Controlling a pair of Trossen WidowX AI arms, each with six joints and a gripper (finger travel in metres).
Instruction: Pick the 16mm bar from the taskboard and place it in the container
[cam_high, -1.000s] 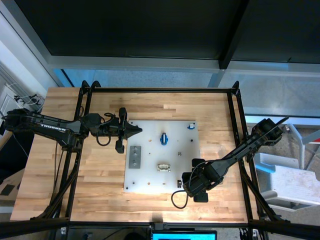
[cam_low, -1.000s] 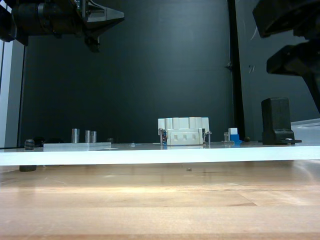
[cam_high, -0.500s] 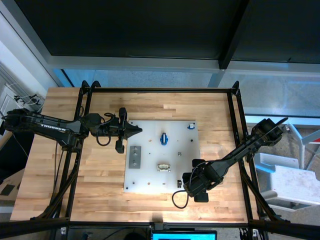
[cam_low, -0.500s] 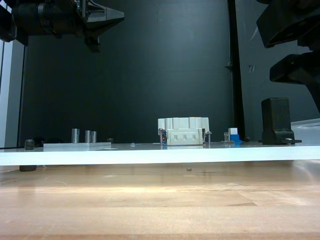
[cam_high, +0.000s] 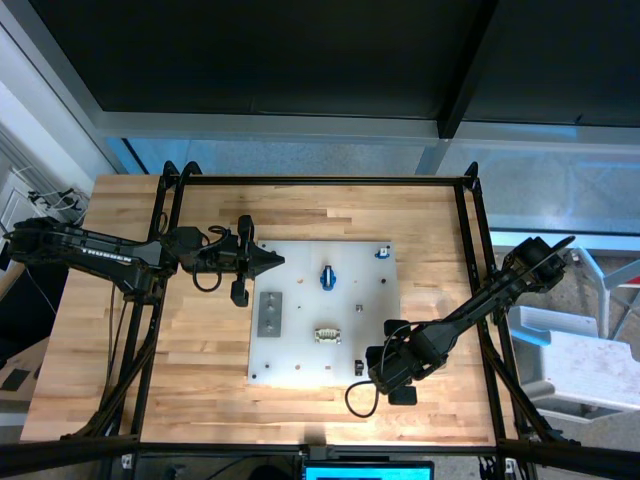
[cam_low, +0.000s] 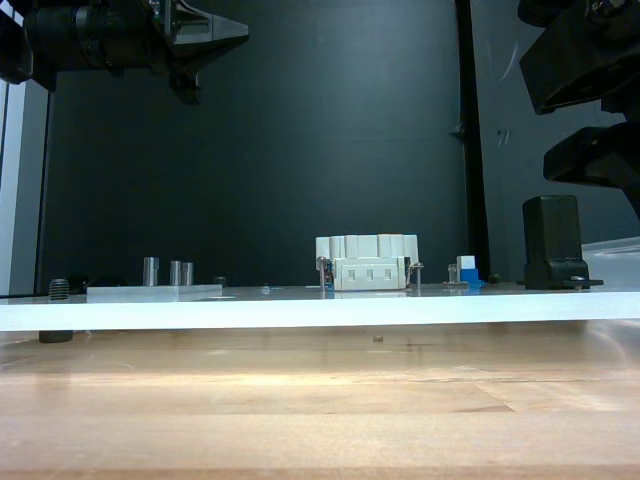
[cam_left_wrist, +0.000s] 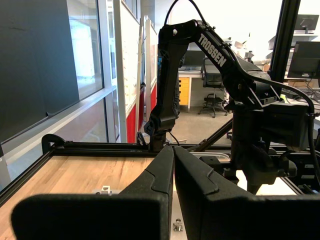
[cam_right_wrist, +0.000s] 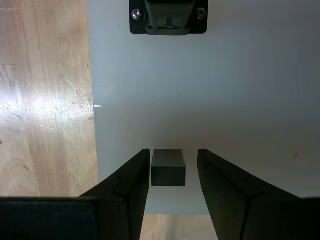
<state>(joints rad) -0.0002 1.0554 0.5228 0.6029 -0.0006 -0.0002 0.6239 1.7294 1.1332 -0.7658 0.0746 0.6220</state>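
The wooden surface (cam_high: 200, 400) carries the white taskboard (cam_high: 300, 360), and no clear container is visible in any view. The left claw (cam_high: 272, 260) hangs high over the board's far-left edge, its fingers pressed together on nothing. The right claw (cam_right_wrist: 173, 149) sits low over the near-right corner, parted moderately. A small dark block (cam_right_wrist: 168, 168) lies between its fingers, with a gap on each side, so it grips nothing.

On the grey metal block (cam_high: 270, 312) at the board's left, 3 short pegs stand upright. The 16mm bar (cam_low: 150, 271) is probably the thickest, leftmost in the low view, though that is hard to confirm. It is well apart from both claws.

It looks like solid metal: rigid, dense for its size, smooth and likely slippery. I would grip the exposed shank across its width, just above the block, and lift it straight up so it does not bind in its hole.
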